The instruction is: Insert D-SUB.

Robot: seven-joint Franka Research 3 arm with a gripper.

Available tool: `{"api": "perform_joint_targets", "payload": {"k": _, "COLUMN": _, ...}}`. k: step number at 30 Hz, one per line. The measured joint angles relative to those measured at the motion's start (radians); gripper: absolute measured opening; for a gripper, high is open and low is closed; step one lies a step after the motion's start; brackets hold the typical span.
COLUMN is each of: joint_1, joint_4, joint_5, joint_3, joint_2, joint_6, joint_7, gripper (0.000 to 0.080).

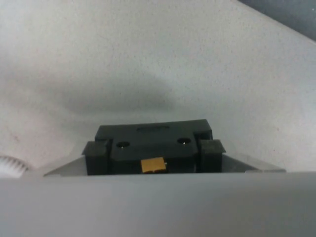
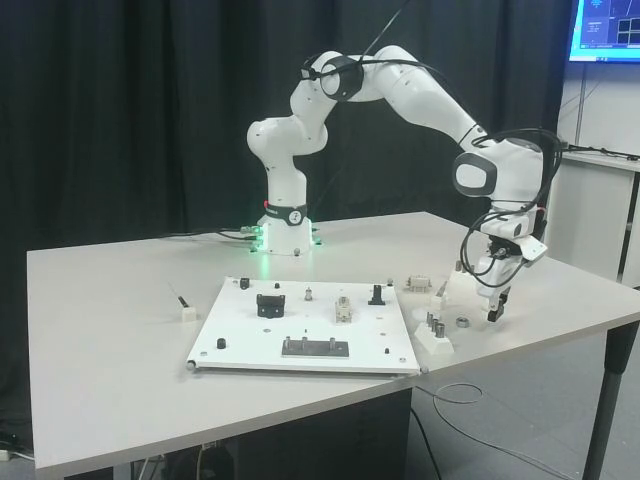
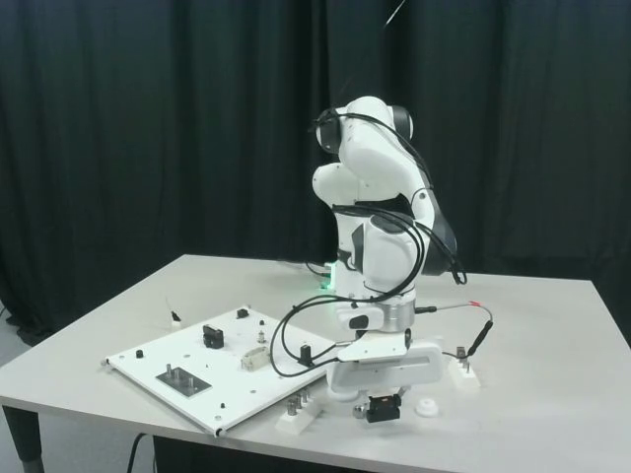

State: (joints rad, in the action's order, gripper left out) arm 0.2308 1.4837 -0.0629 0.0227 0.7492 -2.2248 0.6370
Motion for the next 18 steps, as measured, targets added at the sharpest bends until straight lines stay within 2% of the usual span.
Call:
{"api": "perform_joint_targets", "payload": {"k": 7, "joint_1": 0.0, "joint_4": -0.005, "joint_5": 0.0, "joint_3": -0.014, "joint_2": -0.002, "joint_6": 0.006, "joint_7": 0.004, "gripper": 0.0382}}
{"api": "perform_joint_targets", "payload": {"k": 18, "joint_1": 0.001, "joint_4": -0.013, "joint_5": -0.004, "joint_3": -0.076, "joint_2": -0.048, "joint_6": 0.108, "joint_7": 0.004, "gripper": 0.0382}}
